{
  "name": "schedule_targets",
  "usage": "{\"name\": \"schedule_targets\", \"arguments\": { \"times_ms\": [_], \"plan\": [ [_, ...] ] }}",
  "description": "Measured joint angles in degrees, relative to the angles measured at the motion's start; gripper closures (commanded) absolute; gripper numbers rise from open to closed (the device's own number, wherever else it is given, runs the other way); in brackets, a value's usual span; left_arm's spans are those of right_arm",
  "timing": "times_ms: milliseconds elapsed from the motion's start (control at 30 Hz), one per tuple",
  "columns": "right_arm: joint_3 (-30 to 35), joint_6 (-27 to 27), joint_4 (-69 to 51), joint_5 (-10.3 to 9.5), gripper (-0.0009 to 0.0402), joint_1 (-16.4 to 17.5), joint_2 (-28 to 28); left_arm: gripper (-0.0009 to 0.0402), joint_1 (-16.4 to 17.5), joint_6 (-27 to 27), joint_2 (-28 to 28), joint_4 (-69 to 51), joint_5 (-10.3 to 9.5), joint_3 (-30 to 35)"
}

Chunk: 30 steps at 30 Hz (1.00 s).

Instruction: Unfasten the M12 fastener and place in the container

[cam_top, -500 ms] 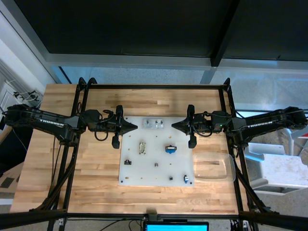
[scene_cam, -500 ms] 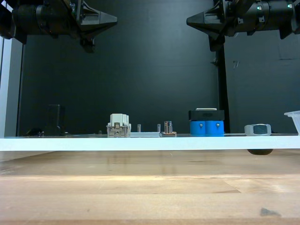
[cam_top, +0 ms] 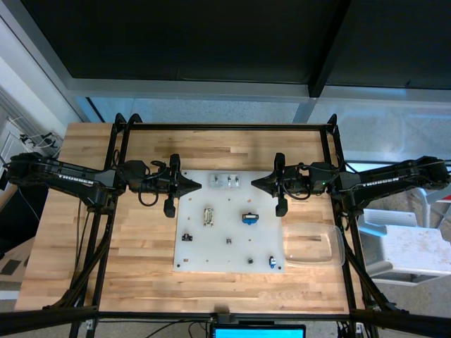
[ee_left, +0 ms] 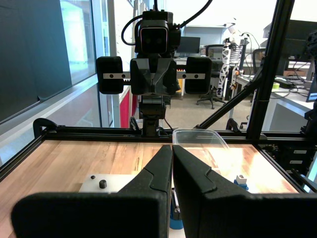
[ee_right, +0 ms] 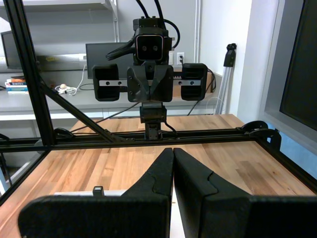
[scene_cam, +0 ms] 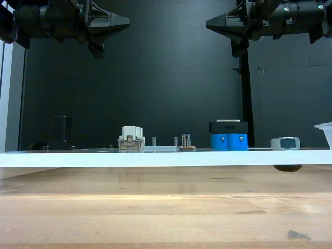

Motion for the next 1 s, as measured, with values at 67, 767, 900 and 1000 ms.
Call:
{"name": "schedule_targets", "arguments": {
  "times_ms": [67, 767, 900, 1000],
  "plan": [
    [0.2, 0.28, -0.22, -1.64, 0.0393, 0.0, 0.0, 0.0393, 0.0, 0.02, 0.0, -0.02, 0.0, -0.02],
    [26.77, 2.32, -54.27, -1.22, 0.0393, 8.87, 10.73, 0.0393, 0.0, 0.02, 0.0, -0.02, 0.0, 0.0],
    [32.59, 4.7, -61.68, -0.79, 0.0393, 11.15, 15.06, 0.0393, 0.0, 0.02, 0.0, -0.02, 0.0, -0.02],
    [37.44, 5.64, -68.02, -0.39, 0.0393, 12.85, 18.34, 0.0393, -0.02, 0.02, 0.0, -0.02, 0.0, -0.02]
  ]
}}
